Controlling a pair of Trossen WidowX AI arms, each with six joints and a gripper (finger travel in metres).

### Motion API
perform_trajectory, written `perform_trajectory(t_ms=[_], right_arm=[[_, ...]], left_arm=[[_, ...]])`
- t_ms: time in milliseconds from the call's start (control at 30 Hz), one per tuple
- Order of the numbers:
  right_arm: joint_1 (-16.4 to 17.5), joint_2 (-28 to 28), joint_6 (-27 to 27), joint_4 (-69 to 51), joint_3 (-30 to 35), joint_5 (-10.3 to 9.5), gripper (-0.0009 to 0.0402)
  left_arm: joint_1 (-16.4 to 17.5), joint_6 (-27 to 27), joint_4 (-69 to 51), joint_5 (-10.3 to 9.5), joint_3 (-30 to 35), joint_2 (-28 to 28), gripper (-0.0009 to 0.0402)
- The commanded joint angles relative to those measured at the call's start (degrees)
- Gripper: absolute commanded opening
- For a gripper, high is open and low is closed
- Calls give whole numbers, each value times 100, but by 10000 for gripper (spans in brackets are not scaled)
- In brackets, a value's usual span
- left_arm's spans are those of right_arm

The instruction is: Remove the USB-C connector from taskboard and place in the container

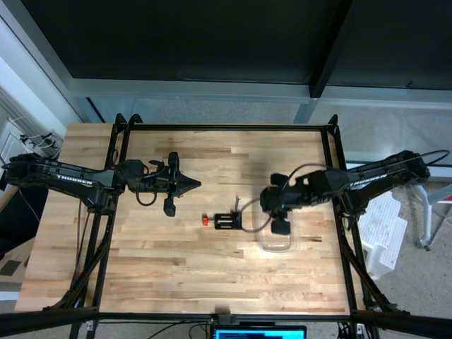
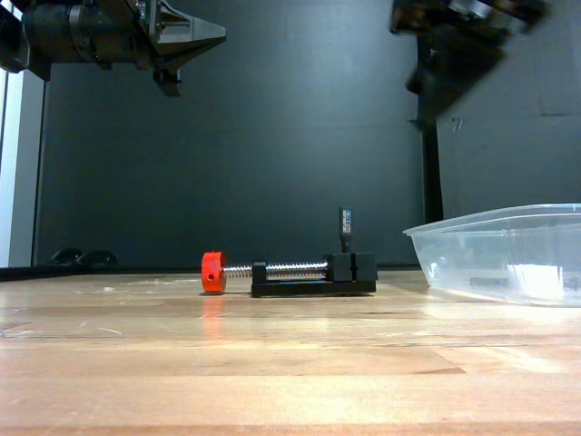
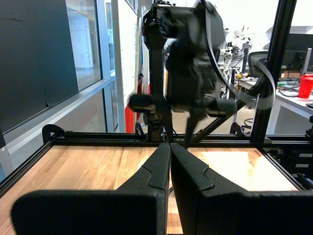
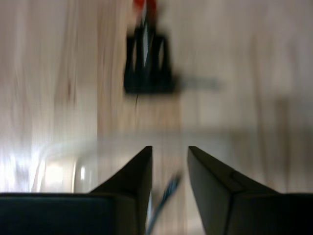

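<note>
At the right end of the taskboard [image 2: 313, 277], the USB-C connector [image 2: 345, 224] stands upright, a thin dark plug rising above the black block. In the high view it shows as a faint thin line [image 1: 236, 206] over the same end of the taskboard [image 1: 226, 221]. The red-orange knob points left. The taskboard lies flat on the counter [image 1: 176, 268], about at its middle.

Just to the right of it, apart from it, sits the container [image 2: 472, 254], a clear shallow tray with a small white piece [image 2: 536, 280] inside. From above, its rim [image 1: 279, 248] shows partly under the right arm.

The right gripper [image 1: 270, 205] hangs high over the container's left edge, well above the counter [image 2: 272, 363], and is blurred in the low view [image 2: 427, 82]. In its own wrist view the jaws [image 4: 169, 149] are spread, with the taskboard [image 4: 146, 73] beyond them and the container's rim [image 4: 63, 147] below. A thin dark streak [image 4: 164, 198] lies between the jaws; I cannot tell what it is.

The left gripper [image 1: 196, 185] is held high on the left, pointing right, well apart from the taskboard. Its jaws [image 3: 170, 147] are pressed together, and it shows as a closed point in the low view [image 2: 213, 32].
</note>
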Motion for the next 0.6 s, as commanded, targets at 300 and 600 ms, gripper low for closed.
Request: perform_trajectory(t_ms=[300,600], right_arm=[[-636,-435,-675,1904,-356,-680,-1],[-951,-822,-922,4360,-1266,-1294,0]], left_arm=[[2,2,0,2,2,0,0],[0,2,0,2,2,0,0]])
